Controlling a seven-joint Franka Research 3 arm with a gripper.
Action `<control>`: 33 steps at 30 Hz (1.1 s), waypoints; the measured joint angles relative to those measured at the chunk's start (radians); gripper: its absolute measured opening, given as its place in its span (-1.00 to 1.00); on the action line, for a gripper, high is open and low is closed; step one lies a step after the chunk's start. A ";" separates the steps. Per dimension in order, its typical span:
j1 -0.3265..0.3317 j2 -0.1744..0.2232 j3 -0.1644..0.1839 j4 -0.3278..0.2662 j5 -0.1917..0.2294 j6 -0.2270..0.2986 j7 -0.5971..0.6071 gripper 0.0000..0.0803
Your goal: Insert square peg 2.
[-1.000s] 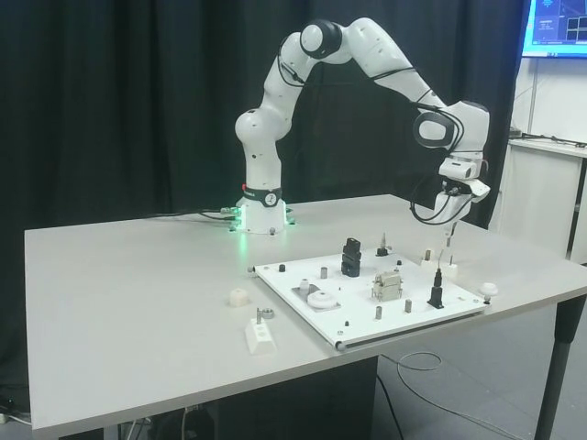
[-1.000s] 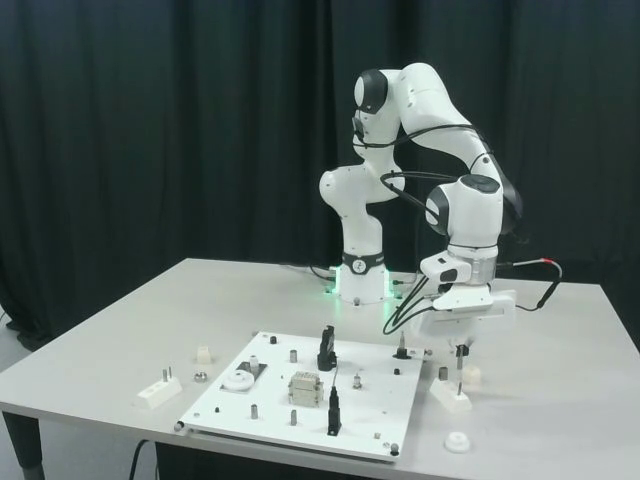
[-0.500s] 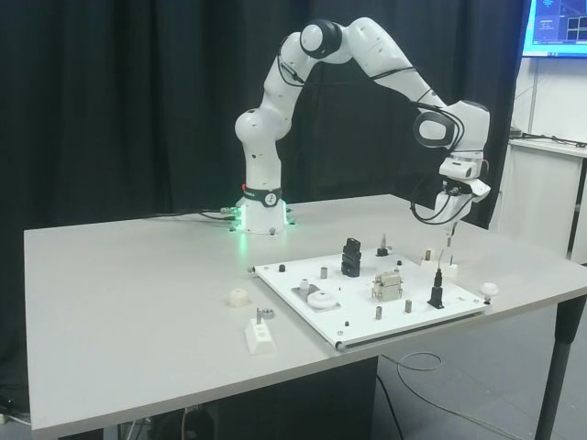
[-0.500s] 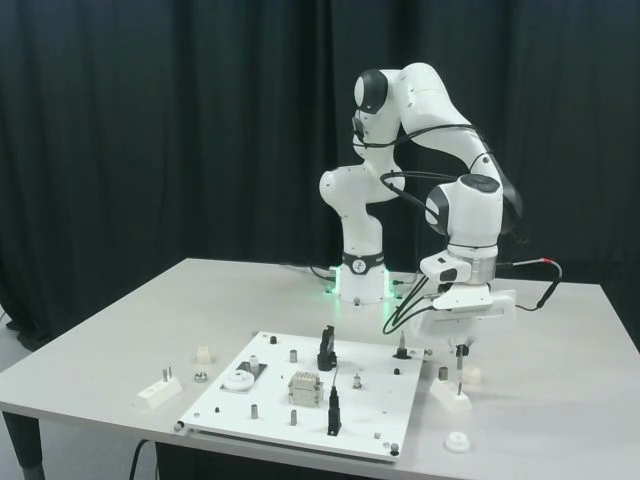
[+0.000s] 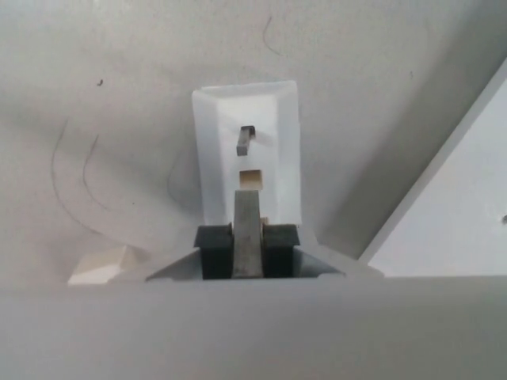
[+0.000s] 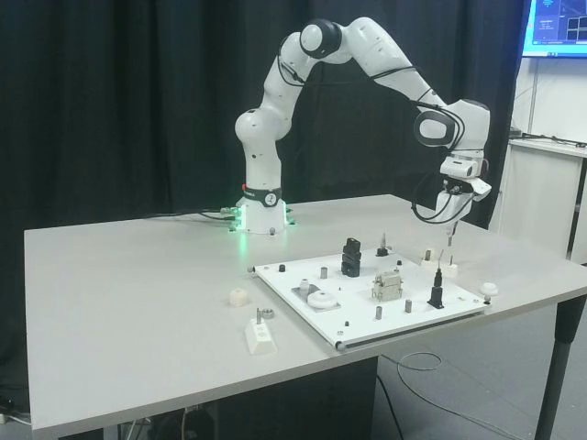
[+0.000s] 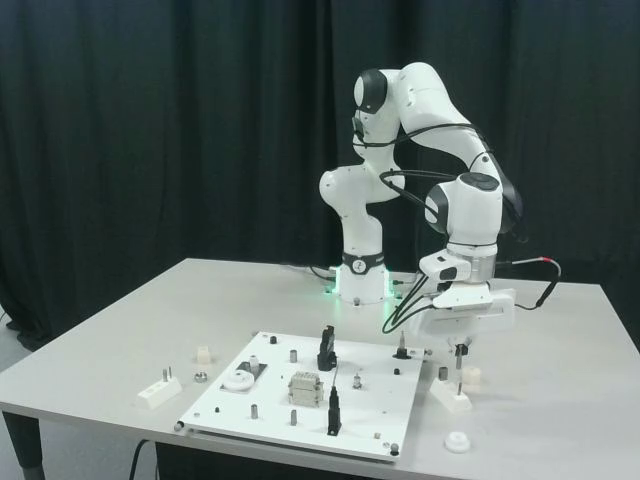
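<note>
My gripper (image 5: 248,247) is shut on a grey square peg (image 5: 248,212) that hangs upright between the black pads. Directly under the peg lies a white holder block (image 5: 273,119) with an empty square hole (image 5: 251,180) and a second small peg (image 5: 245,140) standing in it. In the first room view the gripper (image 6: 447,226) hovers just above the holder block (image 6: 449,272), off the white board's (image 6: 303,275) far right corner. From the second room view the gripper (image 7: 459,352) holds the peg (image 7: 459,376) over the holder block (image 7: 451,397), the peg's tip just above it.
The white board (image 7: 395,395) carries a black connector (image 7: 325,350), a grey metal block (image 7: 304,388), a white disc (image 7: 238,380) and several small posts. A white round cap (image 7: 456,441) and a small white block (image 7: 470,376) lie near the holder. Another white block (image 7: 158,391) sits left of the board.
The gripper has risen slightly with the peg held in it. Nothing else on the table has moved.
</note>
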 joint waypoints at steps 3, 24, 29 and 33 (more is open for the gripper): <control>0.000 -0.002 -0.003 0.002 -0.005 0.000 -0.037 -0.81; -0.025 -0.058 -0.071 0.002 -0.021 -0.088 -0.430 -0.81; -0.036 -0.077 -0.089 -0.005 -0.022 -0.115 -0.527 -0.81; -0.042 -0.093 -0.105 -0.019 -0.030 -0.123 -0.599 -0.81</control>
